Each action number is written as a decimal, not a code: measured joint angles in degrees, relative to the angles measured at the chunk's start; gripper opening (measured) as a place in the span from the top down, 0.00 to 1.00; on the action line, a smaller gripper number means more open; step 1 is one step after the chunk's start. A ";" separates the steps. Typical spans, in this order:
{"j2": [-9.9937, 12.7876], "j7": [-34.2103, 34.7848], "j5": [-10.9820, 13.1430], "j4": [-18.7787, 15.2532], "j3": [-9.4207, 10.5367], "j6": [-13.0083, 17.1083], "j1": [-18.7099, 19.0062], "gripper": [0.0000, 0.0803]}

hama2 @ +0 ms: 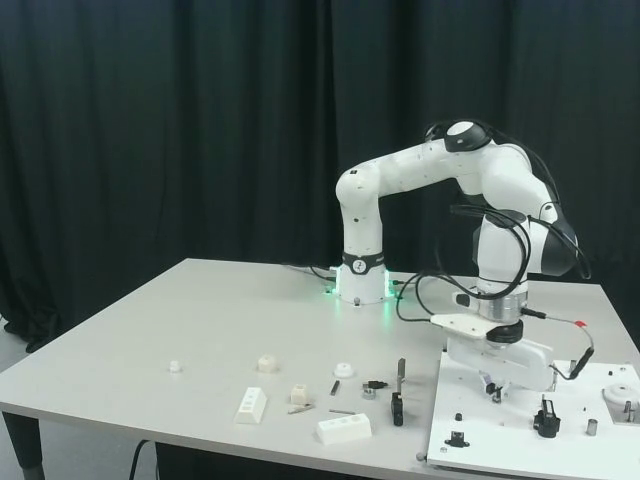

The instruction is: Remove BNC.

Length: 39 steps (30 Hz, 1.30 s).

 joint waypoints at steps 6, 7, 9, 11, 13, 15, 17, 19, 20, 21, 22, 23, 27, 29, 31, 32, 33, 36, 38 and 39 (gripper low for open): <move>0.00 -5.90 -0.21 0.17 0.02 0.00 -0.01 0.84; 0.01 -7.17 -0.30 0.23 0.03 0.00 -0.02 0.84; 0.03 -10.60 -0.49 0.37 0.05 0.01 -0.03 0.84; 0.04 -14.51 -0.59 0.48 0.08 0.02 -0.06 0.84; 0.04 -17.44 -0.59 0.52 0.09 0.01 -0.08 0.84; 0.04 -19.11 -0.59 0.55 0.11 0.01 -0.10 0.84; 0.04 -20.56 -0.67 0.59 0.12 0.01 -0.10 0.84; 0.05 -22.57 -0.83 0.67 0.13 0.03 -0.10 0.84; 0.05 -23.91 -0.95 0.72 0.15 0.05 -0.10 0.84; 0.05 -24.93 -1.04 0.77 0.17 0.06 -0.10 0.84; 0.06 -25.87 -1.13 0.81 0.18 0.07 -0.10 0.84; 0.06 -26.68 -1.22 0.85 0.20 0.07 -0.10 0.84; 0.06 -29.78 -1.94 1.12 0.29 0.07 -0.10 0.84; 0.06 -31.67 -2.43 1.31 0.37 0.13 -0.09 0.84; 0.06 -33.67 -2.84 1.44 0.43 0.24 -0.04 0.84; 0.06 -34.59 -2.98 1.46 0.46 0.32 0.00 0.84; 0.06 -35.59 -3.11 1.47 0.48 0.39 0.04 0.84; 0.07 -38.69 -3.35 1.49 0.51 0.55 0.14 0.84; 0.07 -41.02 -3.38 1.49 0.52 0.58 0.17 0.84; 0.07 -42.14 -3.38 1.49 0.52 0.58 0.18 0.84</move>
